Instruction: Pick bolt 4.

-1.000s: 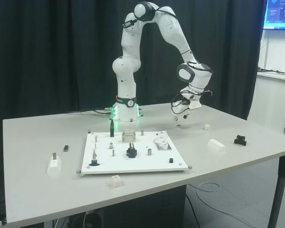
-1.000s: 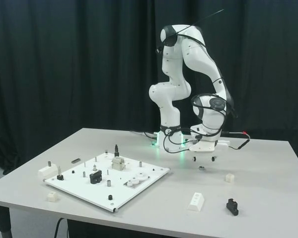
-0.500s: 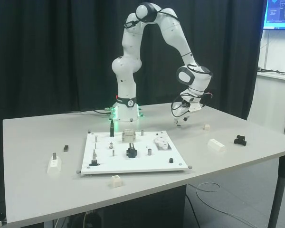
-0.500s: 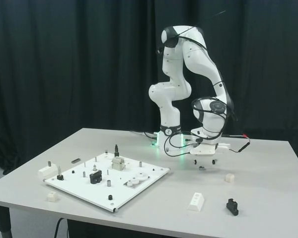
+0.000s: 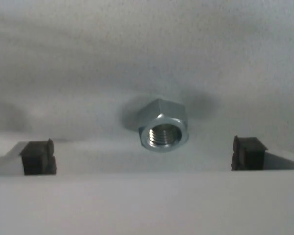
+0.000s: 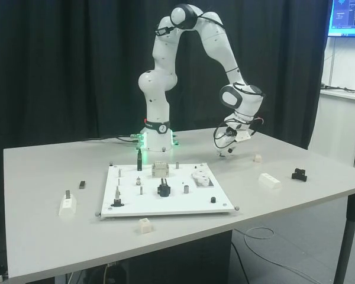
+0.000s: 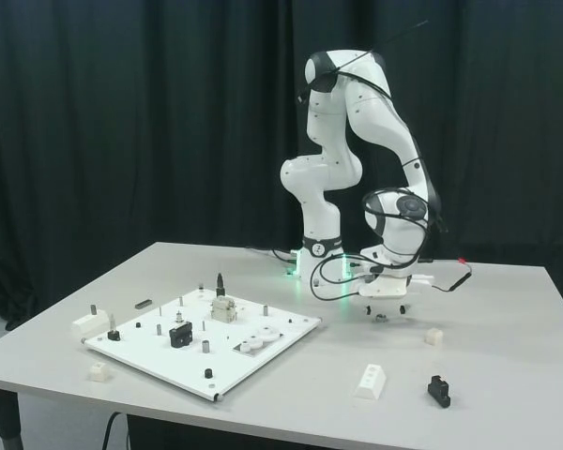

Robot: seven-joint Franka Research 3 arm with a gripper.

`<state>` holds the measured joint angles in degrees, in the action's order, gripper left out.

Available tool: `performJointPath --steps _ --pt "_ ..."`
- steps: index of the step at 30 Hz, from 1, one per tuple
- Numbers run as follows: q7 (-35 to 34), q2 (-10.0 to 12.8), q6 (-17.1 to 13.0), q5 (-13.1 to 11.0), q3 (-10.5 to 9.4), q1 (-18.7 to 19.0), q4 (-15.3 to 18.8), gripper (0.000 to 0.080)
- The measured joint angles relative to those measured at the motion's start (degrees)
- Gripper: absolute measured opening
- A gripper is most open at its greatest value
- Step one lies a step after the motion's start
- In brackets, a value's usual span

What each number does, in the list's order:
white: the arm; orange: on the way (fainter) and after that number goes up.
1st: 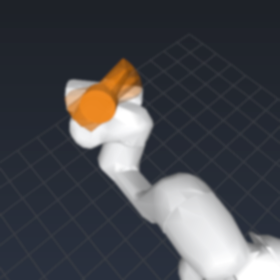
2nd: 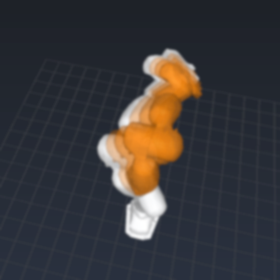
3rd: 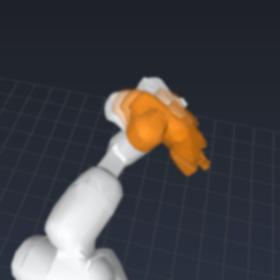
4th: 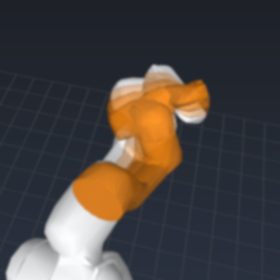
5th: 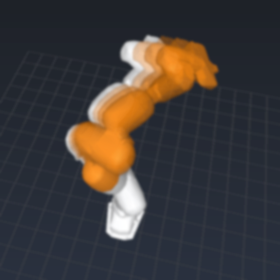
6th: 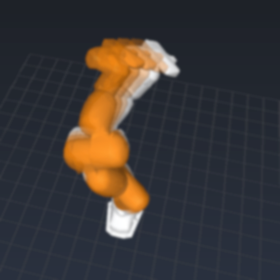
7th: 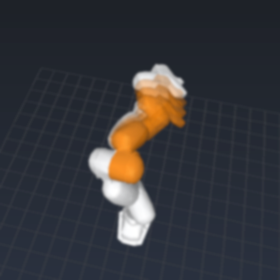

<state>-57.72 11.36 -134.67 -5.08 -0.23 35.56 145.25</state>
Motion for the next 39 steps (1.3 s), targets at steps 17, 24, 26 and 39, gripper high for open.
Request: performJointPath --steps 17,24,26,39 --pt "0.0 1.0 -0.8 1.5 -3.65 -4.3 0.0 0.0800" --pt "0.0 1.2 -0.9 2.4 -4.48 -5.4 0.0 0.0800" --pt "0.0 1.2 -0.9 2.5 -4.67 -5.6 0.0 0.0800" --pt "0.0 1.6 -1.1 3.2 -5.32 -6.4 0.0 0.0800"
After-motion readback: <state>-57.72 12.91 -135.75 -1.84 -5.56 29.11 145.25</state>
